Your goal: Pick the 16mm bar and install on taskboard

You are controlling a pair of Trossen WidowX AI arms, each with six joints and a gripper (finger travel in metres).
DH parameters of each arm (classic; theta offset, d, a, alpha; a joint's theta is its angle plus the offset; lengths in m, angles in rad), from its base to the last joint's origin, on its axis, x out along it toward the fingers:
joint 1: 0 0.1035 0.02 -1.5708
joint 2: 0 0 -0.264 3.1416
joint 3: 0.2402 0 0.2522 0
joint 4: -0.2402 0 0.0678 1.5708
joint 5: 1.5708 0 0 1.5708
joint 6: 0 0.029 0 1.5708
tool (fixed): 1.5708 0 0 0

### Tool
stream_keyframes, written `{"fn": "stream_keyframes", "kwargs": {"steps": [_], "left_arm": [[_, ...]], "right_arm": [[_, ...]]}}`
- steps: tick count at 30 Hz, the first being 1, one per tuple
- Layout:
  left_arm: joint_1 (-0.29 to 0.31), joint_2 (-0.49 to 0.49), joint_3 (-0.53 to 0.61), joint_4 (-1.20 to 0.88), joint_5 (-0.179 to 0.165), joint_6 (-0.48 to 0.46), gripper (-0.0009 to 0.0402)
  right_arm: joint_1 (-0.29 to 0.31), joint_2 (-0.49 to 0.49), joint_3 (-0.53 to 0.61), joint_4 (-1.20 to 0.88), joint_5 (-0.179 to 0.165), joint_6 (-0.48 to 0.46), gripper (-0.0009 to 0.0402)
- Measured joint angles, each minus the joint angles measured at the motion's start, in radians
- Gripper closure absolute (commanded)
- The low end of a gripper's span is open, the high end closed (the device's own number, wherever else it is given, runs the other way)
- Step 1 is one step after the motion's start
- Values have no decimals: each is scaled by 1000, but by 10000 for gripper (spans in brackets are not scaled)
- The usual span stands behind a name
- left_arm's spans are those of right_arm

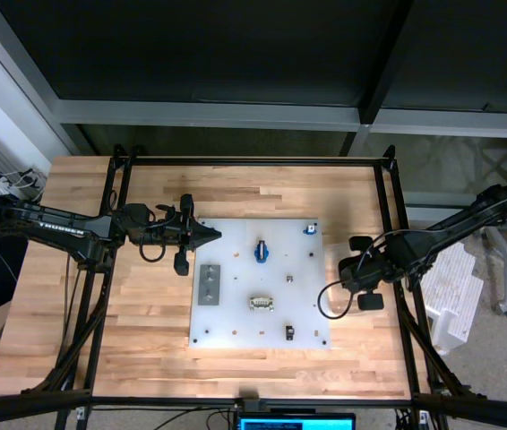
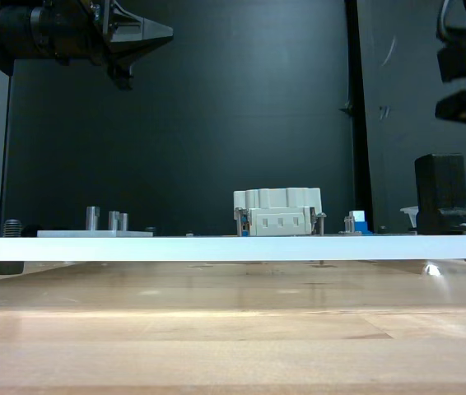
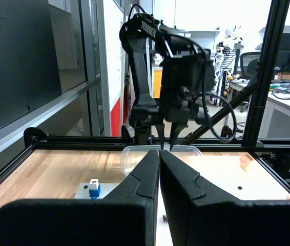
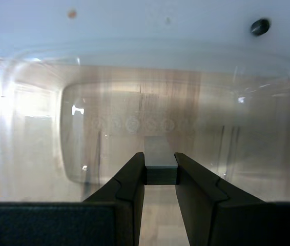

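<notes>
- Jaws of the right gripper are drawn narrow and pinch a tiny short grey metal rod, the 16mm bar, between their tips. Jaws of the left gripper are pressed together with nothing between them.
- Pale wooden counter carries everything, with a black frame around it.
- Large white rectangular plate with small holes, the taskboard, lies flat in the middle of the counter.
- Left gripper hangs above the far left corner of the taskboard, pointing right. In the low view it sits well above the board.
- Right gripper hangs just past the right edge of the taskboard, pointing down, also high in the low view.
- Clear plastic tray lies on the counter under the right gripper, just beside the right edge of the taskboard.
- Grey metal block sits on the left part of the board, with short posts standing upright on it in the low view.
- Beige rectangular connector sits near the middle, toward the near edge.
- Black block-shaped part stands near the near right corner.
- Blue connector stands in the far middle.
- Small blue and white fitting sits at the far right corner.
- 16mm bar is off the taskboard, held in the air over the tray.
</notes>
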Motion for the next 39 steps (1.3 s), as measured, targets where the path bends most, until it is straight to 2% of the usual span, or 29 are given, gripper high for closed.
{"fn": "stream_keyframes", "kwargs": {"steps": [8, 13, 17, 27, 39], "left_arm": [[0, 0, 0, 0, 0, 0, 393], [0, 0, 0, 0, 0, 0, 393], [0, 0, 0, 0, 0, 0, 393], [0, 0, 0, 0, 0, 0, 393], [0, 0, 0, 0, 0, 0, 393]], "right_arm": [[0, 0, 82, -45, -2, 26, 393], [1, 1, 85, -48, -52, 26, 393], [7, 21, 87, -34, -52, 41, 393], [56, 193, 208, -30, -50, 156, 393], [164, 403, 358, -18, -42, 234, 393]]}}
